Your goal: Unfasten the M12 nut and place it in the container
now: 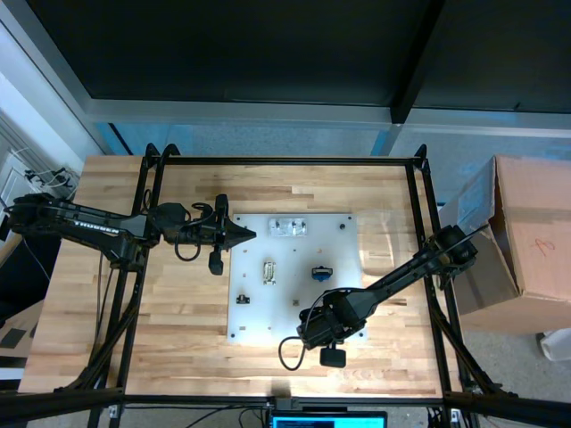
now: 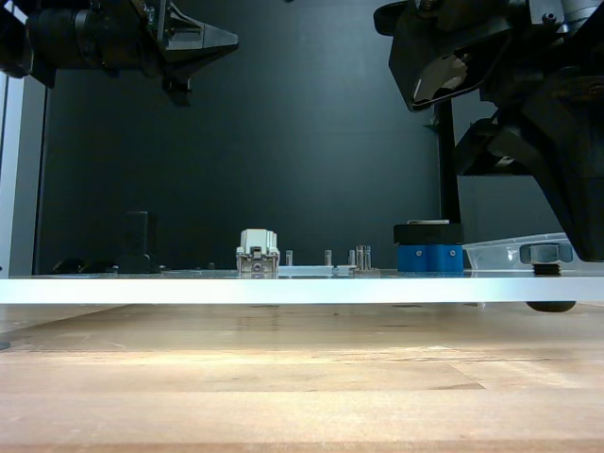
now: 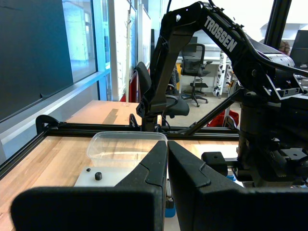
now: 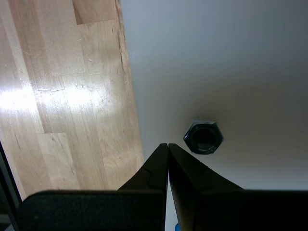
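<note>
Both pincers are pressed together, empty: the right gripper (image 4: 168,144) is held at five o'clock on the board (image 1: 268,312), just beside the M12 nut (image 4: 203,137) seated on its stud (image 2: 545,270) (small, rigid, likely slick, best pinched across opposite flats), the left gripper (image 3: 167,143) at nine o'clock.

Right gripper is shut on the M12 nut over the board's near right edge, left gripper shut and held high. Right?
No. The right gripper is shut but empty: the right wrist view shows the M12 nut beside its fingertips, on its stud on the white board. The left gripper is shut and high, as you said.
</note>
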### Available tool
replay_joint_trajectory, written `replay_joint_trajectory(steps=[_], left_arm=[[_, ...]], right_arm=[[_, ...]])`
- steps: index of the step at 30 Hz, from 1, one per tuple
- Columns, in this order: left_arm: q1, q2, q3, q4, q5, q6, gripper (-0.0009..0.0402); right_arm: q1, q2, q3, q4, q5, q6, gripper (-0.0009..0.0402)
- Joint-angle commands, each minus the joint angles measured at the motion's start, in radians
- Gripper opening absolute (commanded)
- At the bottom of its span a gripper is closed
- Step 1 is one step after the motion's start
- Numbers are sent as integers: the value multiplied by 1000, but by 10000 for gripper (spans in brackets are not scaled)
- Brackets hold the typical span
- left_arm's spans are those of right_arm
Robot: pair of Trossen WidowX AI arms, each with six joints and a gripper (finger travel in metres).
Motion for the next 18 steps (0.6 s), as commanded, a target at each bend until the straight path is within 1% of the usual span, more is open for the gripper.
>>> replay_joint_trajectory(steps=[1, 2, 4, 5, 6, 7, 9, 11, 13, 17, 18], left_arm=[[0, 0, 0, 0, 0, 0, 0], [0, 0, 0, 0, 0, 0, 0], [0, 0, 0, 0, 0, 0, 0], [0, 0, 0, 0, 0, 0, 0], [0, 0, 0, 0, 0, 0, 0], [0, 0, 0, 0, 0, 0, 0], [0, 0, 0, 0, 0, 0, 0], [0, 0, 0, 0, 0, 0, 0], [0, 0, 0, 1, 0, 0, 0], [0, 0, 0, 0, 0, 0, 0], [0, 0, 0, 0, 0, 0, 0]], right_arm=[[0, -1, 0, -18, 13, 1, 0], [0, -5, 1, -48, 60, 10, 0], [0, -14, 15, -149, 211, 49, 0], [0, -20, 23, -188, 267, 60, 0], [0, -28, 30, -212, 304, 76, 0], [0, -38, 32, -221, 328, 95, 0], [0, -54, 32, -220, 320, 104, 0], [-1, -61, 32, -220, 301, 104, 0], [0, -63, 32, -220, 263, 100, 0], [-1, -67, 32, -200, 142, 38, 0], [-1, -67, 32, -184, 102, 11, 0]])
